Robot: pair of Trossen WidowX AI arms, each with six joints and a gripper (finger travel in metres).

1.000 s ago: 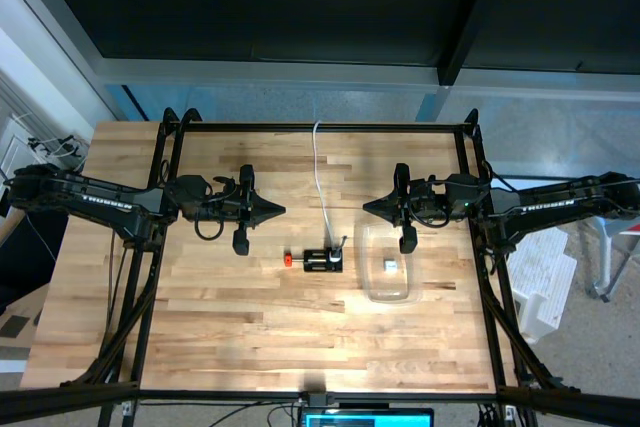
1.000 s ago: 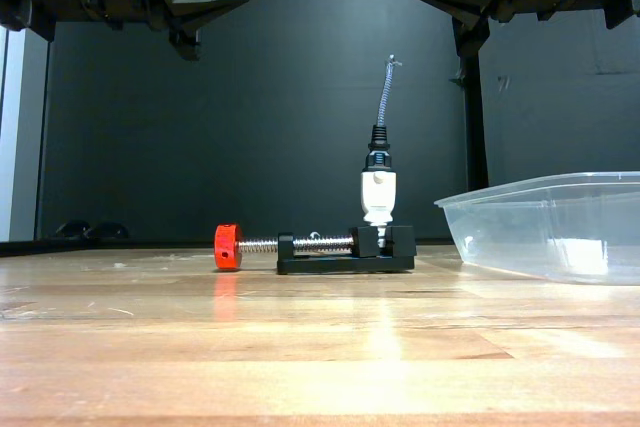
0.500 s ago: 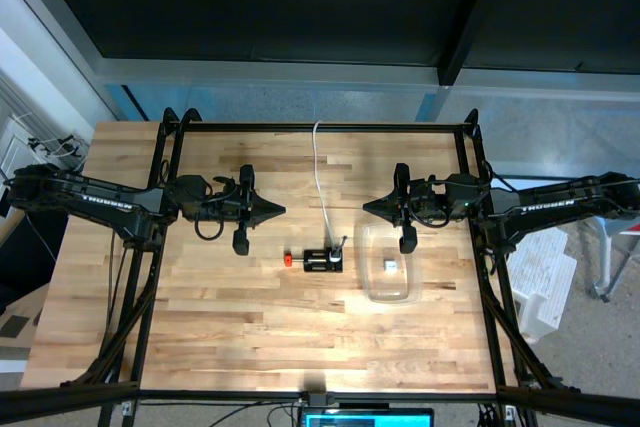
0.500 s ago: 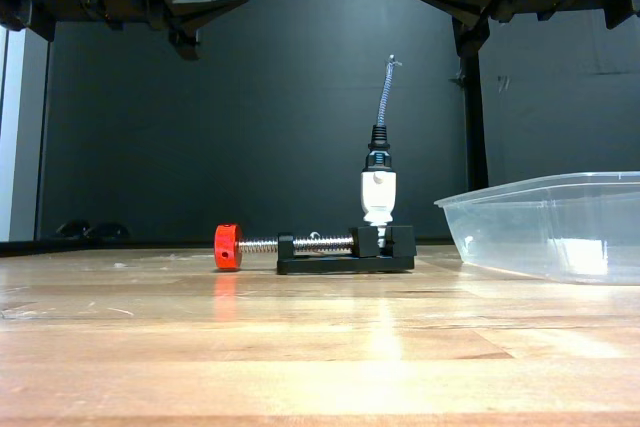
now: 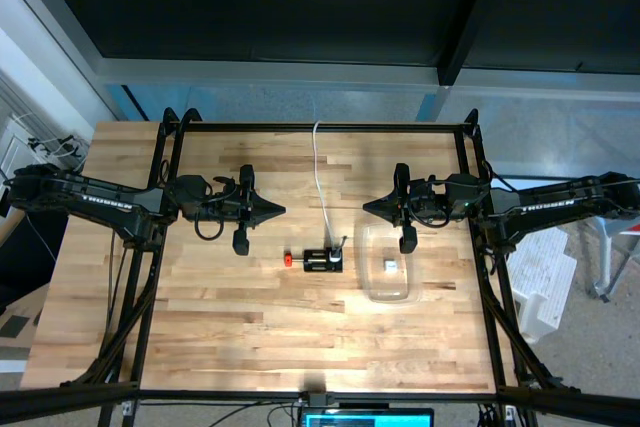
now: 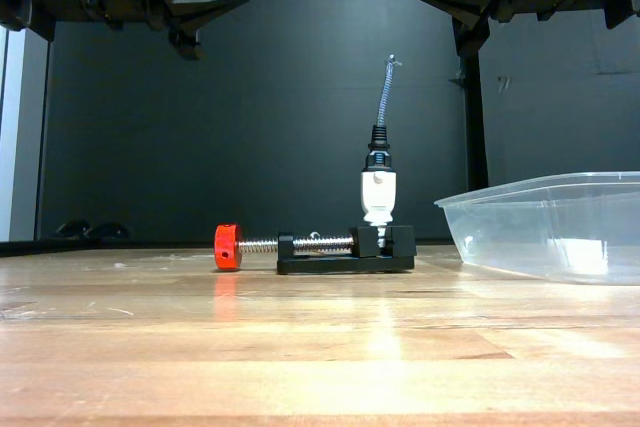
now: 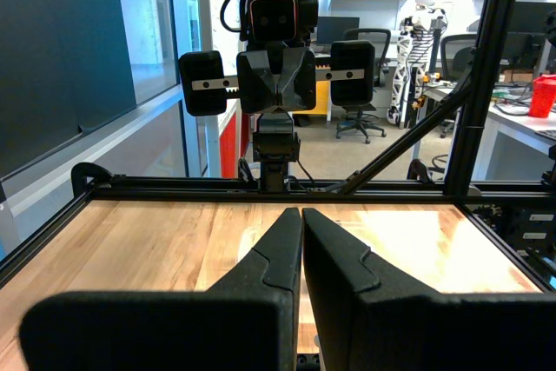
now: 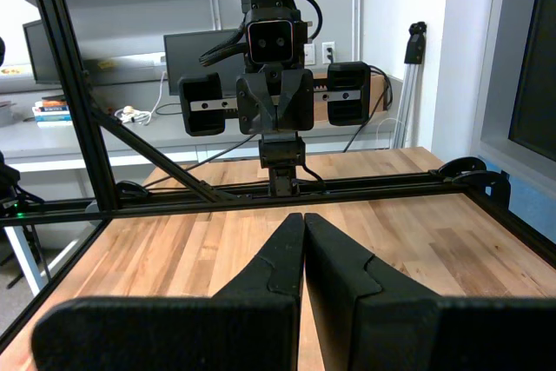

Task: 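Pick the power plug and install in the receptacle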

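Note:
The receptacle (image 5: 337,250) is a white socket (image 6: 378,193) standing upright in a small black vise (image 6: 346,251) with an orange-red knob (image 6: 228,247). Its thin white cable (image 5: 320,172) runs toward the far edge. The power plug is not visible in any view. My left gripper (image 5: 283,211) hangs shut high above the table, left of the vise, with nothing in it (image 7: 301,212). Facing it from the right at the same height, my right gripper (image 5: 365,209) is also shut and empty (image 8: 304,216).
A clear plastic tray (image 5: 390,294) sits just right of the vise, with a small white block (image 5: 389,265) inside. In the low view the tray (image 6: 540,232) rises at the right. A black frame (image 5: 320,127) runs around the table's edges.

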